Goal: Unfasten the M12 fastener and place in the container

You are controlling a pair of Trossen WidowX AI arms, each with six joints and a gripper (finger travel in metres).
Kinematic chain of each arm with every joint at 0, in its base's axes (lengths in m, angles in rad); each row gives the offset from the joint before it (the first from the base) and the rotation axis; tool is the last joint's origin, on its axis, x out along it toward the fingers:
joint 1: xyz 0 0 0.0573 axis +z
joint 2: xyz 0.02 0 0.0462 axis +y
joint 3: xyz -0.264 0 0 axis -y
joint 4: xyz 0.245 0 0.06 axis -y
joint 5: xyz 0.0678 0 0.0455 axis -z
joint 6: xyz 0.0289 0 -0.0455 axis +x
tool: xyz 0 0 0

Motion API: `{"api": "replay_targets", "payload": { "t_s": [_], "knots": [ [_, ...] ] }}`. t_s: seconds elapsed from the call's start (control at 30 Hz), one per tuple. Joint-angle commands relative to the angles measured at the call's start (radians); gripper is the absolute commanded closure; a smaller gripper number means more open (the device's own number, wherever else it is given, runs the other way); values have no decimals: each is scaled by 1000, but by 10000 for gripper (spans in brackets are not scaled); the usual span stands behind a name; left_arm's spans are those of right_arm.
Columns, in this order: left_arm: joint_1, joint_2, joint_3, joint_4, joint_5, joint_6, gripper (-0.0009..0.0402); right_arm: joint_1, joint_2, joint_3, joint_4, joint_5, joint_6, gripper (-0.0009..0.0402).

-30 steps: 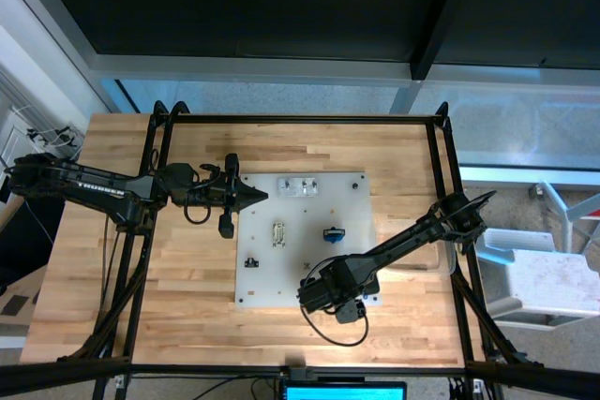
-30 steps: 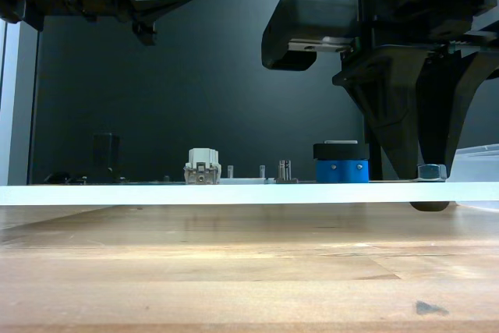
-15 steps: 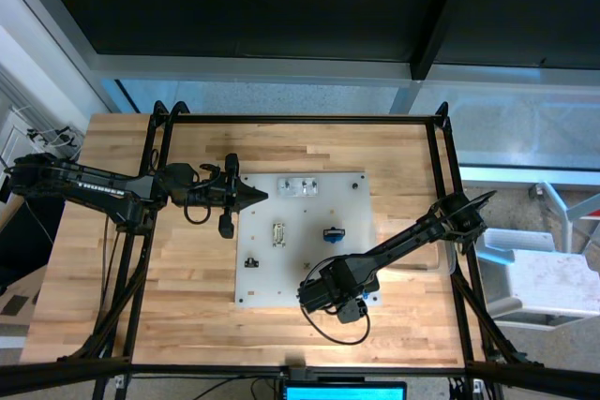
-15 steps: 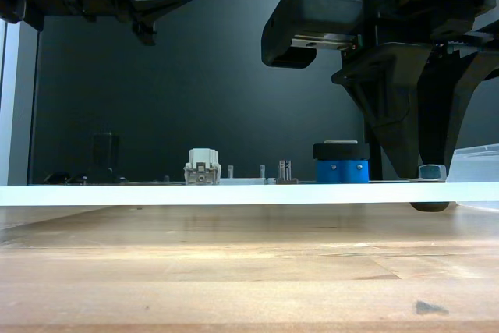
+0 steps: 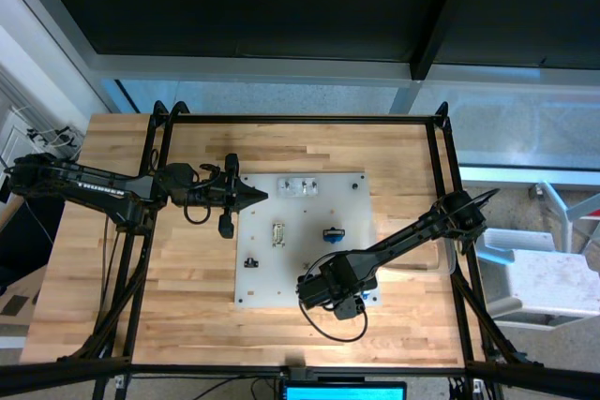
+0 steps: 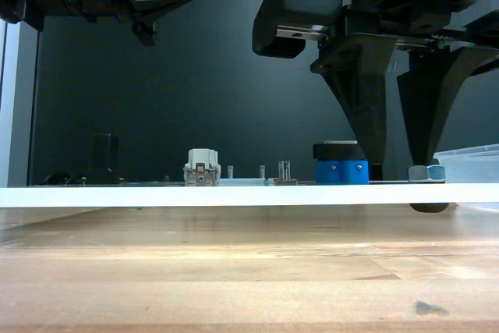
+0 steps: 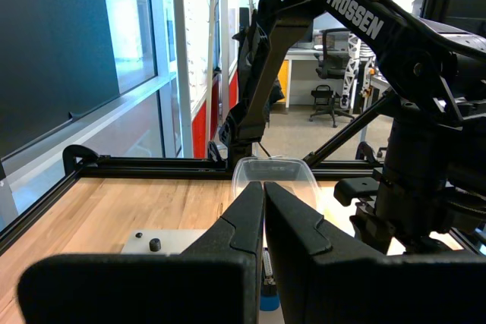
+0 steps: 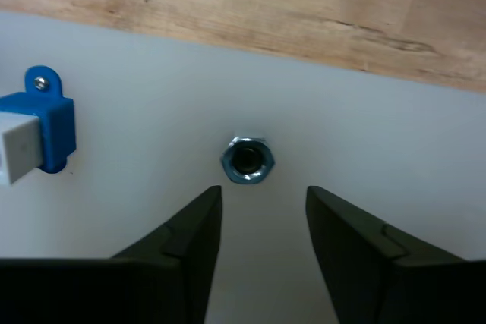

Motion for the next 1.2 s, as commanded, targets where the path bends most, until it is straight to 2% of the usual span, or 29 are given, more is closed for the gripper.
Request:
{"api": "replay_targets", "payload": {
  "t_s": [0.03, 0.13, 0.23, 0.43, 0.57, 0.73, 0.83, 0.9, 1.0, 1.03, 1.2],
  "knots": [
    [0, 0, 0, 0, 0, 0, 393, 5, -11, -1, -19, -13, 53, 203],
    [0, 0, 0, 0, 0, 0, 393, 6, -26, -1, -45, -14, 151, 191],
    [0, 0, 0, 0, 0, 0, 393, 8, -47, -1, -60, -14, 303, 189],
    [0, 0, 0, 0, 0, 0, 393, 9, -82, -1, -63, -24, 780, 205],
    [0, 0, 0, 0, 0, 0, 393, 13, -97, -1, -52, -51, 1041, 241],
    [0, 0, 0, 0, 0, 0, 393, 15, -116, -1, -42, -51, 1352, 310],
    [0, 0, 0, 1, 0, 0, 393, 16, -121, -1, -39, -56, 1504, 362],
    [0, 0, 0, 0, 0, 0, 393, 15, -121, -1, -24, -94, 1574, 399],
    [0, 0, 0, 0, 0, 0, 393, 15, -118, -3, 4, -169, 1623, 385],
    [0, 0, 0, 0, 0, 0, 393, 14, -119, -6, 13, -184, 1635, 386],
    [0, 0, 0, 1, 0, 0, 393, 10, -119, -50, 76, -203, 1678, 393]
  ]
}}
